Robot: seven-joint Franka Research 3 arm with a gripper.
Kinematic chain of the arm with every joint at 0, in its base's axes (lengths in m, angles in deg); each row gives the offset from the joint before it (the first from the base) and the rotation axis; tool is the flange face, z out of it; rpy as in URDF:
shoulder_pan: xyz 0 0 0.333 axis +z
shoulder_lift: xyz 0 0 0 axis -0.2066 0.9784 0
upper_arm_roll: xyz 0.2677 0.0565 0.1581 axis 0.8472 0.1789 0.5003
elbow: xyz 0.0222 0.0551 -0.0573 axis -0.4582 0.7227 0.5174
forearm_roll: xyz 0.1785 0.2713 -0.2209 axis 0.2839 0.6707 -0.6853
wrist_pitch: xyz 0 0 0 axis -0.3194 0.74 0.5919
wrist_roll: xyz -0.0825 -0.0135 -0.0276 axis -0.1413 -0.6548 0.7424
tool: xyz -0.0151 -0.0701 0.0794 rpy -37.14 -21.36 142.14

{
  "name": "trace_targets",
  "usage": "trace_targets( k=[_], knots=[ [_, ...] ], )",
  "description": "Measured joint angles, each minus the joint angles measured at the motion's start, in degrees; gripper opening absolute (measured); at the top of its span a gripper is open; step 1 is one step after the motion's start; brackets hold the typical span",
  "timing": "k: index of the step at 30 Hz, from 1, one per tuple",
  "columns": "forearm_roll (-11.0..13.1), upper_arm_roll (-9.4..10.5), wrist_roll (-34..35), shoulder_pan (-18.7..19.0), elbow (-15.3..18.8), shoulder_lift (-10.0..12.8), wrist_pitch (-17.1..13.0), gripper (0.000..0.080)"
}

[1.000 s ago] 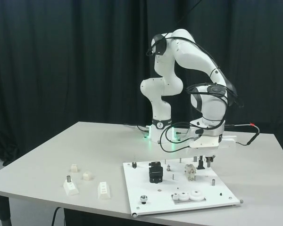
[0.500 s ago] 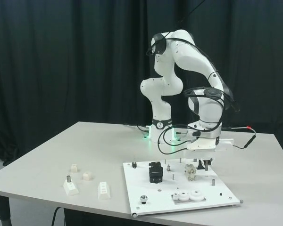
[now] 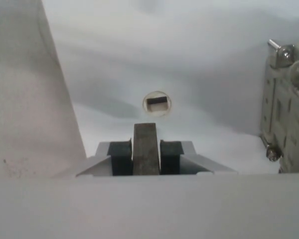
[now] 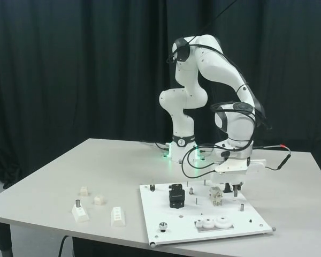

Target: Insert square peg 3.

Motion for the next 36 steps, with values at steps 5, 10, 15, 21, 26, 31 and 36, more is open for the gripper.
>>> trace_targets(
  k=[5,10,15,21,26,31,36],
  knots=[
    [-0.8,-0.02,-0.3,0.1,0.5,0.0,-1.2,0.0116],
    [-1.0,-0.1,-0.4,0.2,0.8,0.0,-2.2,0.0116],
    [-1.5,-0.28,-0.4,0.2,0.9,0.0,-2.8,0.0116],
    [-2.0,-0.74,-0.4,0.2,0.9,0.0,-3.3,0.0116],
    [-2.1,-1.05,-0.4,0.2,1.0,0.0,-3.6,0.0116],
    [-2.1,-1.11,-0.4,0.2,1.1,0.0,-3.8,0.0116],
    [-2.1,-1.11,-0.4,0.4,1.3,0.0,-4.0,0.0116]
  ],
)
